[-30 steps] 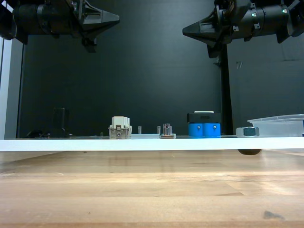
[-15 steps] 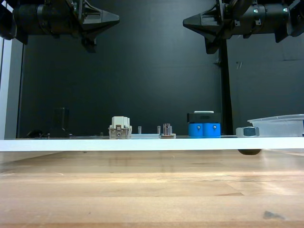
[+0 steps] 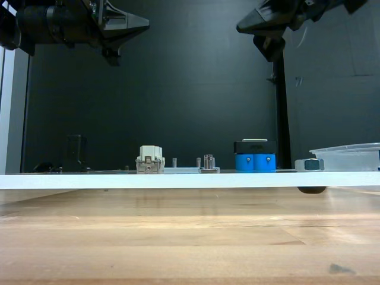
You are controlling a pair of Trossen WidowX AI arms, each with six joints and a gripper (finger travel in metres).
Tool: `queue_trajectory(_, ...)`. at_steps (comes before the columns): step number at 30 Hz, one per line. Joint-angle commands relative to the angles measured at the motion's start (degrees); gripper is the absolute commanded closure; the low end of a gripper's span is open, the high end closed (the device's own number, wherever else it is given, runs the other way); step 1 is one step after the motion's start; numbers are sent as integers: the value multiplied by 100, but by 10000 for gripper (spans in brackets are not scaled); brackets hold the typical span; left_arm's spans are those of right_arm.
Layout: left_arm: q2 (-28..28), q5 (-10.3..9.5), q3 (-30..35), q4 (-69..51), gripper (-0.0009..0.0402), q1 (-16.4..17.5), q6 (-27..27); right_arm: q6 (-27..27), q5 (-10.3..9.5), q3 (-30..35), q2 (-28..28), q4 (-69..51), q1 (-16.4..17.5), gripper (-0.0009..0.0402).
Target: Unfasten the M12 fastener and place in the container
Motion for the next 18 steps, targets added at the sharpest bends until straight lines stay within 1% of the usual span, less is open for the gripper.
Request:
queue_trajectory(1, 2, 2, 2, -4, 393, 0, 0, 413, 4, 378, 260, -625, 199, 393)
queue_trajectory(2, 2, 2, 2, -4, 393, 0, 0, 516, 2, 474, 356, -774, 286, 393)
queue_trajectory(6, 2, 2, 2, -2, 393, 0, 0, 636, 13, 903, 800, -1484, 662, 393)
queue_trajectory(9, 2, 2, 2, -2, 393, 0, 0, 883, 7, 1222, 1137, -1941, 835, 393)
queue_trajectory(15, 2, 2, 2, -2, 393, 0, 0, 1427, 31, 1893, 1749, -2555, 1062, 393)
queue_trajectory(16, 2, 2, 2, -2, 393, 0, 0, 1502, 79, 2013, 1847, -2669, 1097, 393)
queue_trajectory(18, 2, 2, 2, -2, 393, 0, 0, 1558, 238, 2256, 2076, -2883, 1185, 393)
